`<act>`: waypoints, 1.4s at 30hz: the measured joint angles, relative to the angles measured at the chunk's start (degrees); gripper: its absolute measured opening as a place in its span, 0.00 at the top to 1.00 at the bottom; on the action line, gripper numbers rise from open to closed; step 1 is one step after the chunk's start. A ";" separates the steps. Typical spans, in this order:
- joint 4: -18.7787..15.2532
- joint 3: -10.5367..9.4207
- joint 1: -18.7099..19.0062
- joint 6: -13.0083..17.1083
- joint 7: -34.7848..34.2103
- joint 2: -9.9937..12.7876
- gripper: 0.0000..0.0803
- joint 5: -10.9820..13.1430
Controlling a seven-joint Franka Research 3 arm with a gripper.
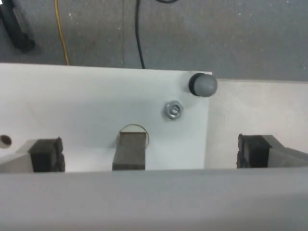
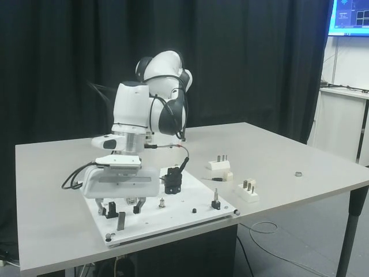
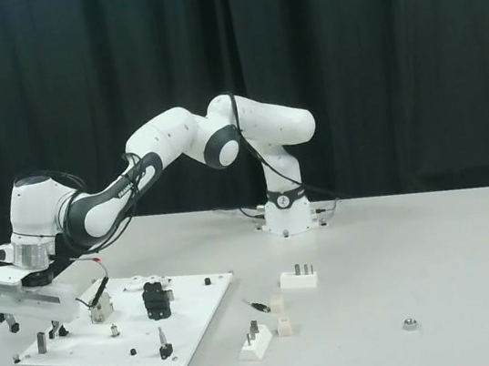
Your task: Insert square peg 4.
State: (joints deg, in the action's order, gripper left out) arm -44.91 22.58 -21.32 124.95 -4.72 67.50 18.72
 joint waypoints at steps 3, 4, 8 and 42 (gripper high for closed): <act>0.01 0.57 0.26 -0.86 -0.03 -0.45 0.00 -0.04; 0.01 0.71 0.32 -1.07 -0.04 -0.58 0.00 -0.08; 0.01 1.43 0.63 -1.71 -0.08 -1.05 0.00 -0.49; -0.34 0.97 0.98 3.77 -0.53 -1.62 0.00 -9.13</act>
State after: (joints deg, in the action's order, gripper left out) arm -45.25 23.55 -20.35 128.72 -5.25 65.88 9.59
